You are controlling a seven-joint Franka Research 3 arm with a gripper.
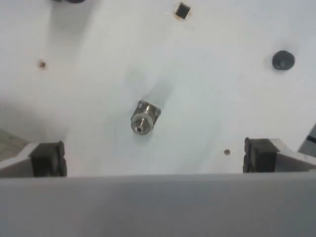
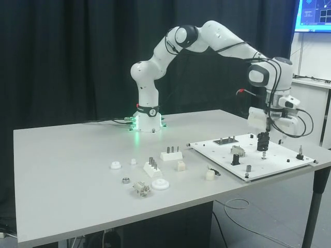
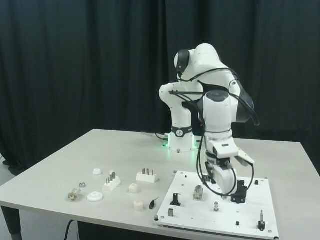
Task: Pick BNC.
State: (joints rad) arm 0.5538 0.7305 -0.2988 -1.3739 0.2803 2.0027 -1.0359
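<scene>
Gripper (image 1: 154, 158) spread wide, hovering over the BNC (image 1: 144, 117).

In the wrist view, you see both black fingertips (image 1: 48, 159) standing well apart, with the BNC upright on the white board (image 1: 207, 98) between them, its long axis vertical and its open end pointing up at you. In the first room view, the gripper (image 2: 263, 144) hangs just above the board (image 2: 279, 165). The second room view agrees. You look to be in the approach step; next, I judge, you descend straight and close on its barrel.
</scene>
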